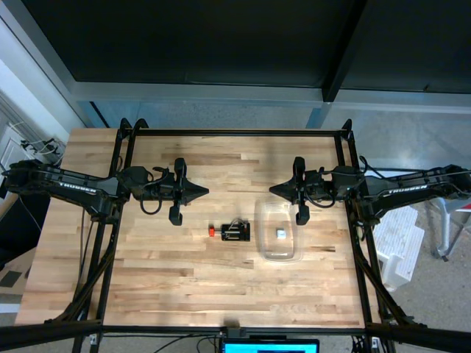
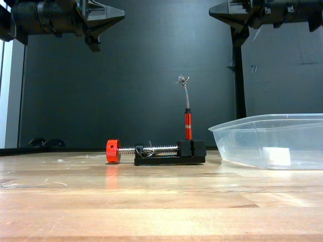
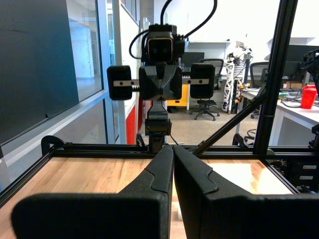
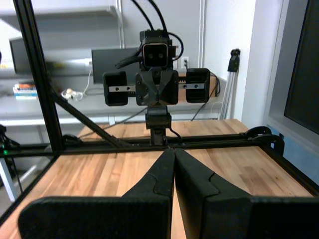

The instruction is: Pick the RCA connector and install on taskboard

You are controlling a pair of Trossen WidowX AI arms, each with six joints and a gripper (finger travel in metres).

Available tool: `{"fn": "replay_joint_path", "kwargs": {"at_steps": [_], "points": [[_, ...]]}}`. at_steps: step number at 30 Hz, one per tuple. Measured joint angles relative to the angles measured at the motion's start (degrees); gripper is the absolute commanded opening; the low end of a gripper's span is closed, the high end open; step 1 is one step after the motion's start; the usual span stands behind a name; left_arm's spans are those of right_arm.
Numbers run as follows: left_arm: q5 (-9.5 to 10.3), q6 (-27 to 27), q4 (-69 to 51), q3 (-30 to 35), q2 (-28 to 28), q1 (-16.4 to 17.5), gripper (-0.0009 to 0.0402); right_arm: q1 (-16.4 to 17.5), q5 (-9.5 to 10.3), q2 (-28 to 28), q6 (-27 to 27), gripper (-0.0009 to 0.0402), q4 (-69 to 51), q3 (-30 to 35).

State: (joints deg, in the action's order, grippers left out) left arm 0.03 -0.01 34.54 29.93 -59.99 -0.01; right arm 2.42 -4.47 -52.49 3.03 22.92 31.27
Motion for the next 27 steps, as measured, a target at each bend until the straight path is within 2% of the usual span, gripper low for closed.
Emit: {"fn": "replay_joint_path", "kwargs": {"at_steps": [18, 22, 27], "points": [[0.0, 0.0, -0.02, 0.02, 0.0, 0.0, 0.0, -1.01, 0.07, -0.11, 0.35, 0.0, -1.79, 0.44], [0.0, 0.0, -0.02, 0.02, 0.0, 0.0, 0.0, -1.7, 1.53, -0.11, 0.44, 0.0, -1.7, 0.44], [0.0, 0.0, -0.02, 0.02, 0.0, 0.0, 0.0, -1.79, 1.66, -0.11, 0.42, 0.0, -1.68, 0.44]]}}
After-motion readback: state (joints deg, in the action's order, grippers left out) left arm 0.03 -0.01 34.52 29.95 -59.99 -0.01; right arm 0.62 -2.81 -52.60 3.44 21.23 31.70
